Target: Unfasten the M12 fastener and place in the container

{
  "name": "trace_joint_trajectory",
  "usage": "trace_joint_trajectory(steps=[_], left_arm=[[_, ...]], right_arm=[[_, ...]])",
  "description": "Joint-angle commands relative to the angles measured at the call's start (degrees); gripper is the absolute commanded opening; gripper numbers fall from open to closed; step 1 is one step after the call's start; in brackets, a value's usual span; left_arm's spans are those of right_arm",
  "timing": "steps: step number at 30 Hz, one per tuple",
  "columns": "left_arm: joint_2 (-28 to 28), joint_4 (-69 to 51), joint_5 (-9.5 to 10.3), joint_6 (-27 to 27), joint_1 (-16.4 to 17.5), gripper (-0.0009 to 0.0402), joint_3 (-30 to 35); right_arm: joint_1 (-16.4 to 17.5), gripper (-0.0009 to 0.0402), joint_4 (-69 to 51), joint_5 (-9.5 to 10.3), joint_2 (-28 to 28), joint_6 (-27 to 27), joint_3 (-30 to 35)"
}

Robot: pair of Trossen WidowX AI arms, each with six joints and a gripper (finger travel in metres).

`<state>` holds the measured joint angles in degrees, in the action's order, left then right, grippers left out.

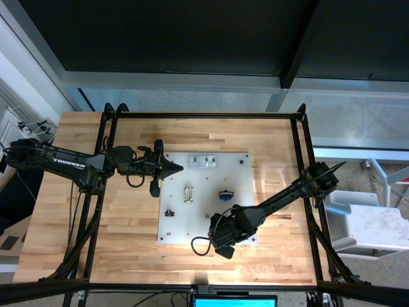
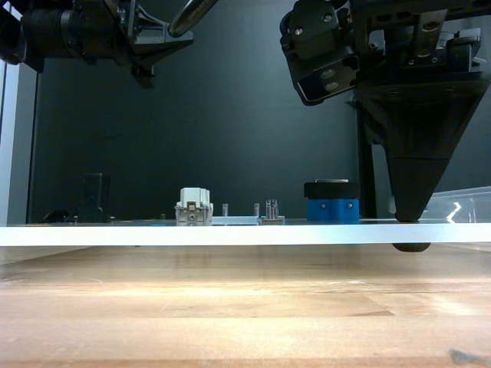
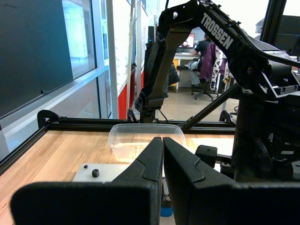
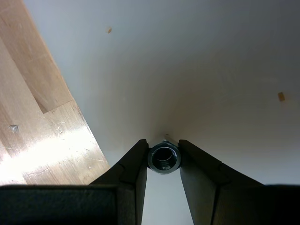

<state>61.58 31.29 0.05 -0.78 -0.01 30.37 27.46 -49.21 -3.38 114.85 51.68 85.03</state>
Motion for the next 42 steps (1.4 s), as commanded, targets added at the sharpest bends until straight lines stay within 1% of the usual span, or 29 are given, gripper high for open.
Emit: trace_joint_trajectory(steps=[1,3,5,7,9,12,14,21,26,28,32,36,42], left_arm=[[0.0,0.0,-0.02,0.0,0.0,0.0,0.0],[0.0,0.0,0.0,0.0,0.0,0.0,0.0],[0.0,0.0,0.0,0.0,0.0,0.0,0.0],[0.0,0.0,0.0,0.0,0.0,0.0,0.0],[0.0,0.0,0.0,0.0,0.0,0.0,0.0],[0.0,0.0,0.0,0.0,0.0,0.0,0.0],[0.0,0.0,0.0,0.0,0.0,0.0,0.0],[0.0,0.0,0.0,0.0,0.0,0.0,0.0],[0.0,0.0,0.0,0.0,0.0,0.0,0.0],[0.0,0.0,0.0,0.0,0.0,0.0,0.0],[0.0,0.0,0.0,0.0,0.0,0.0,0.0],[0.0,0.0,0.0,0.0,0.0,0.0,0.0],[0.0,0.0,0.0,0.0,0.0,0.0,0.0]], right_arm=[[0.0,0.0029,0.1,0.55,0.0,-2.1,0.5],[0.0,0.003,0.0,0.83,-0.1,-5.4,0.8],[0.0,0.003,0.0,2.03,-0.1,-10.0,1.0],[0.0,0.0029,0.0,2.12,-0.1,-15.8,1.1],[0.0,0.0029,-0.4,2.14,-0.1,-20.5,1.3],[0.0,0.0029,-1.2,2.14,-0.2,-24.3,1.8],[0.0,0.0029,-1.4,2.12,-0.4,-25.6,2.2],[-0.7,0.0029,-4.1,1.97,-2.9,-25.8,2.5],[-2.2,0.0029,-7.0,1.86,-6.0,-26.7,2.2],[-2.9,0.0029,-7.9,1.4,-7.6,-26.7,1.7],[-5.0,0.0029,-9.9,1.4,-10.2,-27.1,0.5],[-7.3,0.0029,-10.7,1.33,-13.1,-29.0,-2.0],[-10.8,0.0029,-9.9,1.27,-18.9,-34.7,-8.7]])
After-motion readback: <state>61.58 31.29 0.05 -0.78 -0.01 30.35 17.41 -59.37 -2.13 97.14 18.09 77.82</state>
